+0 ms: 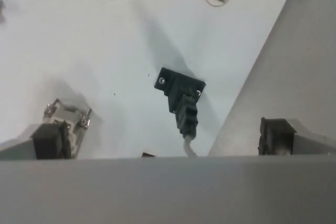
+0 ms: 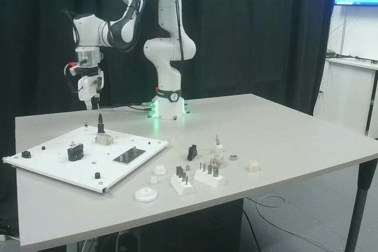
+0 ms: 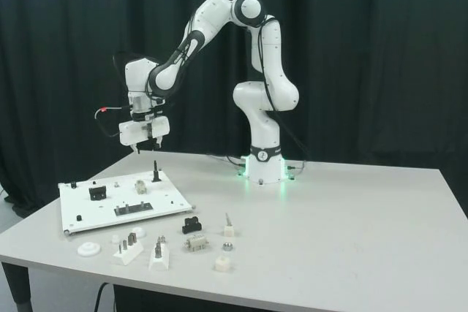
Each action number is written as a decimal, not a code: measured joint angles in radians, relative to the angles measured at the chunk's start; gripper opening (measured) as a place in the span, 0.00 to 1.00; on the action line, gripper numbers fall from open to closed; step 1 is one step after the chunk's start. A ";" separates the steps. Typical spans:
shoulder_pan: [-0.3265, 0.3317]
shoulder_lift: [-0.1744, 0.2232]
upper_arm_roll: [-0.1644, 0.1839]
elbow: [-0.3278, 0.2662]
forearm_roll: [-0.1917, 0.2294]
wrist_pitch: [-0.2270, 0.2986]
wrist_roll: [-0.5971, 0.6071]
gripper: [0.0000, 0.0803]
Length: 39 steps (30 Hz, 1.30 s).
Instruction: Pick Ethernet.
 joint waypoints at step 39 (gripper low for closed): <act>-0.024 -0.089 0.000 -0.002 -0.062 -0.035 -0.323 1.00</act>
